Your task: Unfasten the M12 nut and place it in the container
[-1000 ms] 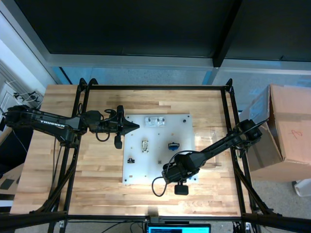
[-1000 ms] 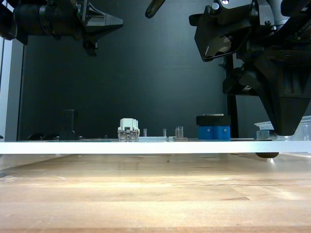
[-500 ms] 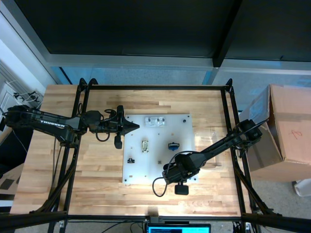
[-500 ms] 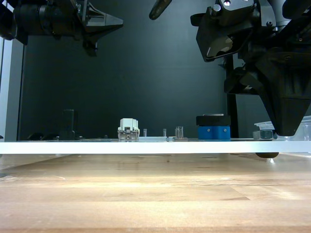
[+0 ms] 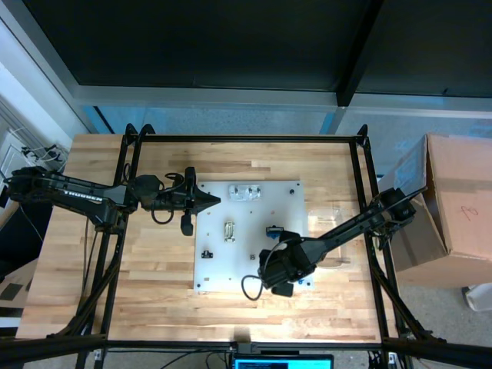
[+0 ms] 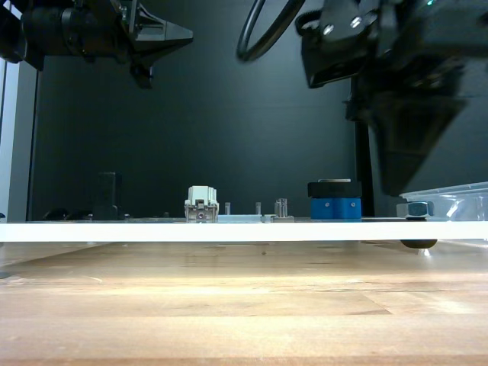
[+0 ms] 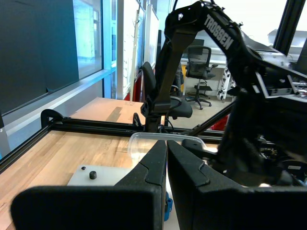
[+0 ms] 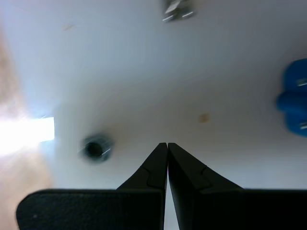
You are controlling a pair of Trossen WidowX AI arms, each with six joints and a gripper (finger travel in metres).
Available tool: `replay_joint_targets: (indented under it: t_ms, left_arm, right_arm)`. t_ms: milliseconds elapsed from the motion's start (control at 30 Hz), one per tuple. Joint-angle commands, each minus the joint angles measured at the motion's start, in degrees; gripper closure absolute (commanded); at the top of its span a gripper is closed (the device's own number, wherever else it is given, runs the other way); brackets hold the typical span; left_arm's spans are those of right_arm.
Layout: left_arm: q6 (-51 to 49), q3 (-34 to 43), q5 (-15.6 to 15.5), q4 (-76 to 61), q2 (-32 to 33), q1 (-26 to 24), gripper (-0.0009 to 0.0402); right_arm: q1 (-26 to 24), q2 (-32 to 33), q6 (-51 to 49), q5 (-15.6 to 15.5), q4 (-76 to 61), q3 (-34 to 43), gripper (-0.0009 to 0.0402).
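We are seeing the nut [image 6: 415,207] sitting on its stud [image 8: 92,149] at the board's [image 5: 219,269] near right edge. Our right gripper [image 8: 167,145] is hovering just beside it, pinched closed and empty. Farther back, our left gripper [image 5: 216,201] is hanging closed, holding nothing.

Blue block [image 5: 274,230] sits just beyond the right gripper [image 8: 167,143], on its far side. White connector [image 5: 229,231] stands farther to its left; cardboard box [image 5: 453,207] well off to its right.

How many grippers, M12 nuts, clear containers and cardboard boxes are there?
Grippers: 2, left gripper over board's left edge, right gripper over its near right, both shut
M12 nut: 1, on its stud
Clear container: 1
Cardboard box: 1
Total: 5
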Motion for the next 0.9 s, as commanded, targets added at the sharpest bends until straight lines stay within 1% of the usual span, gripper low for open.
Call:
replay_joint_targets:
  t_ms: [33, 200, 267, 300, 667, 900]
  left_arm:
    - [0.0, 0.0, 0.0, 0.0, 0.0, 0.0, 0.0393]
    - [0.0, 0.0, 0.0, 0.0, 0.0, 0.0, 0.0393]
    - [0.0, 0.0, 0.0, 0.1, 0.0, 0.0, 0.0393]
    - [0.0, 0.0, 0.0, 0.1, 0.0, 0.0, 0.0393]
    - [0.0, 0.0, 0.0, 0.0, 0.0, 0.0, 0.0393]
    - [0.0, 0.0, 0.0, 0.0, 0.0, 0.0, 0.0393]
  right_arm:
    - [0.0, -0.5, -0.5, -4.3, -0.1, 0.1, 0.0393]
    - [0.0, -1.0, -1.7, -13.4, 0.6, 0.1, 0.0393]
    - [0.0, -1.0, -1.7, -16.3, 1.6, 0.1, 0.0393]
    - [0.0, -1.0, -1.7, -17.2, 2.1, 0.1, 0.0393]
    - [0.1, 1.5, -2.8, -16.9, 5.9, 0.1, 0.0393]
    - [0.1, 1.8, -3.2, -16.7, 5.9, 0.1, 0.0393]
